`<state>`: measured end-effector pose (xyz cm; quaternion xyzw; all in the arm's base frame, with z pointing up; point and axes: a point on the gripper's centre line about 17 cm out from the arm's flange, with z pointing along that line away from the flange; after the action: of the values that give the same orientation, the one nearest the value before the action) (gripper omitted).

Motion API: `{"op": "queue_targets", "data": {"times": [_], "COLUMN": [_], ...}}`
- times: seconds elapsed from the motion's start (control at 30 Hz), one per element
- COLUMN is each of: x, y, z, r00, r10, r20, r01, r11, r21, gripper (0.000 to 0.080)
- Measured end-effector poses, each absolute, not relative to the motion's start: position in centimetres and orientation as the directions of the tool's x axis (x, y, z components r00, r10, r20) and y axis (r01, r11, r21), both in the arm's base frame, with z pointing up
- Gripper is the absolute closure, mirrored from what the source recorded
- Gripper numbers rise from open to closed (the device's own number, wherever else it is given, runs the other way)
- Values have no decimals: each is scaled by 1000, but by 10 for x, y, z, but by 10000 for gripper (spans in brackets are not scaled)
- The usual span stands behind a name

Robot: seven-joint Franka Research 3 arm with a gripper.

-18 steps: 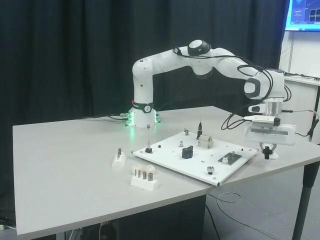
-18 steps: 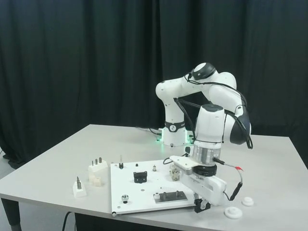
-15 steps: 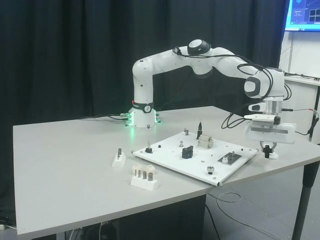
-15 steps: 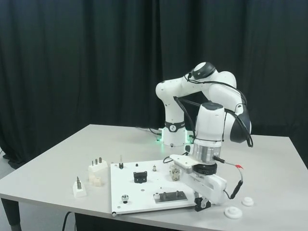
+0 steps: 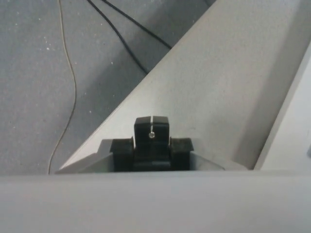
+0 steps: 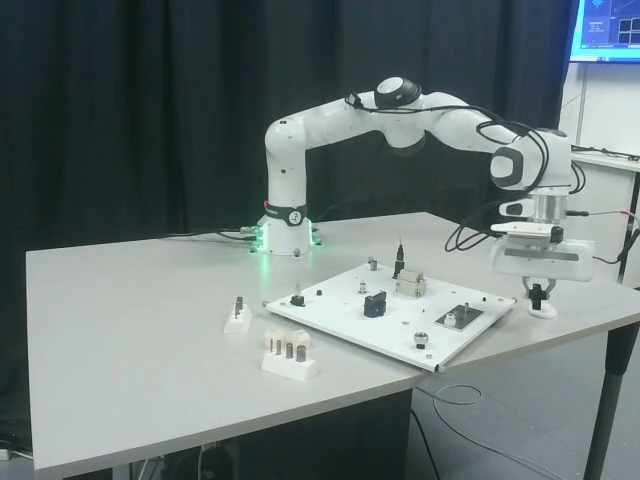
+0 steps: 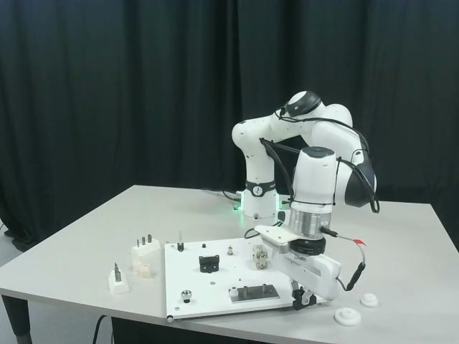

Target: Insert D-SUB.

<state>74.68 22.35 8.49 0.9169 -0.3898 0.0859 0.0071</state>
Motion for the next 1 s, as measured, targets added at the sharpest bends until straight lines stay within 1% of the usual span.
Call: {"op": "queue_targets", "data": {"times": [0.5,1.0], "x": [749,748], "y": [218,213], "z": [93,98], "r00": [678,687], "r10": [-715,-706], "r20": [173,171], "r01": [-718,-712], "r11": [-694,-701], "r21": [-52,-38], "gripper": [650,650]}}
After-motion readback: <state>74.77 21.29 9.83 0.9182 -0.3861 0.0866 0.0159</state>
